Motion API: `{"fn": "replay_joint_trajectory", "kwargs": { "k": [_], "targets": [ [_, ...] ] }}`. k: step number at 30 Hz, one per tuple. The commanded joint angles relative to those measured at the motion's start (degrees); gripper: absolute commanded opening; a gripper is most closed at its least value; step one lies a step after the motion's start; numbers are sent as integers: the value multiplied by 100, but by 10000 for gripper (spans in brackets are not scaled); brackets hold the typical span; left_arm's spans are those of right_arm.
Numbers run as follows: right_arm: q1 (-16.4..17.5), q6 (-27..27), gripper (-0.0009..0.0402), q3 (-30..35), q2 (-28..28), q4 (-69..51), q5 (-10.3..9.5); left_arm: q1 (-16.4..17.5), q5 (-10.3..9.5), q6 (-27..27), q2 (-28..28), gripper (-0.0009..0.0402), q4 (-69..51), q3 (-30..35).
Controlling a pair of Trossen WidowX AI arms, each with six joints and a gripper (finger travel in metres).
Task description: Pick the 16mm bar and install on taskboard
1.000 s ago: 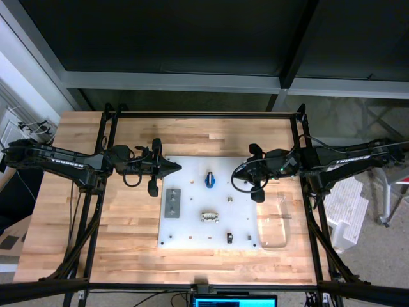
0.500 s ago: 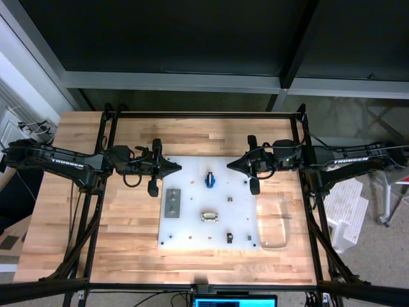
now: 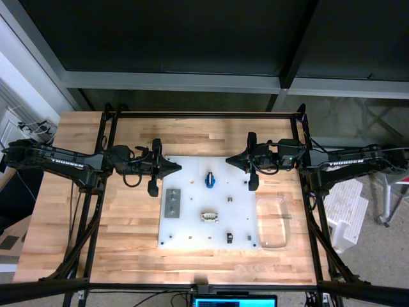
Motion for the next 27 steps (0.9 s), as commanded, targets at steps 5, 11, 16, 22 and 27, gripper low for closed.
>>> {"fn": "replay_joint_trajectory", "kwargs": {
  "k": [5,11,16,22,27],
  "targets": [
    [7,0,0,-203,2,345,9,2,0,0,2,0,0,2],
    [13,13,0,-354,2,557,-44,0,0,0,2,0,2,2],
    [13,37,0,-411,2,584,-98,0,0,0,2,0,2,2],
    [13,111,0,-457,2,584,-98,2,0,0,2,0,0,2],
    [15,118,0,-459,2,588,-98,2,0,0,2,0,0,2]
  ]
}}
